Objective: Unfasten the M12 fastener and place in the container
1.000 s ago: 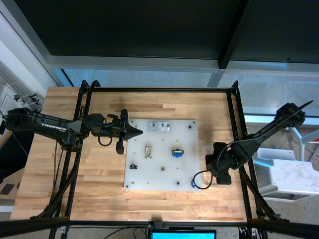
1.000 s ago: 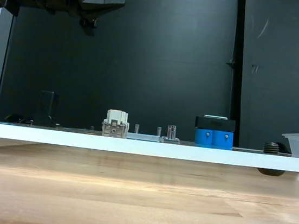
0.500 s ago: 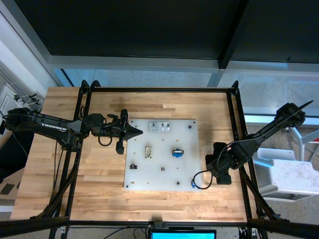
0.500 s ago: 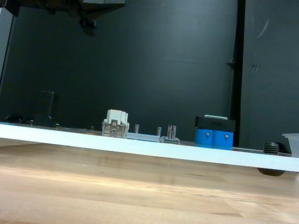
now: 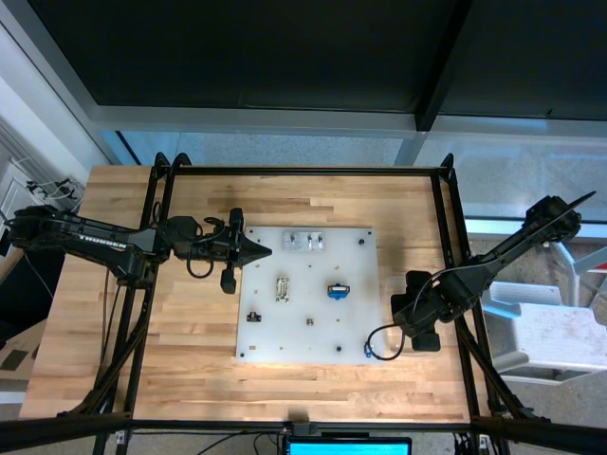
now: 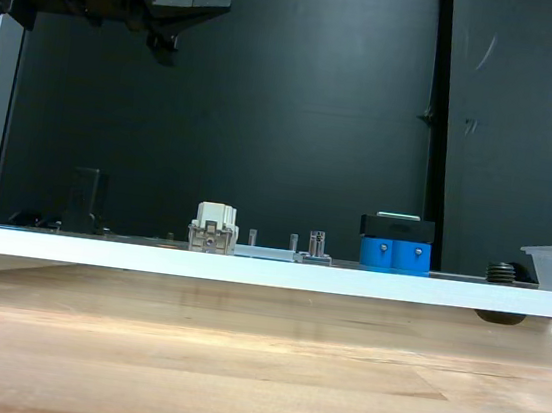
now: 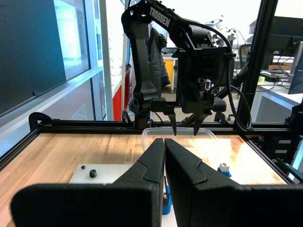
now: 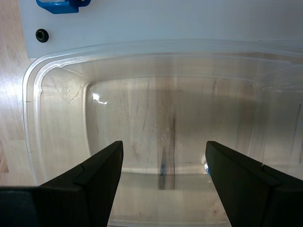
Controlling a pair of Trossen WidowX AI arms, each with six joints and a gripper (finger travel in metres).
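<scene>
Both my arms are matte black; the left arm carries white TROSSEN lettering, as does the right arm. My left gripper, by the white board's left edge, ends in smooth wedge-shaped fingers tapering to a point. My right gripper, over the clear container, has flat black fingers, and a black cable loops beneath it

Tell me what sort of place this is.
Probably a robotics lab or workshop: a wooden table framed in black rails carries a white task board, and office desks show beyond it. The left claw is shut above the board's left edge; the right claw is open over the clear tray.
</scene>
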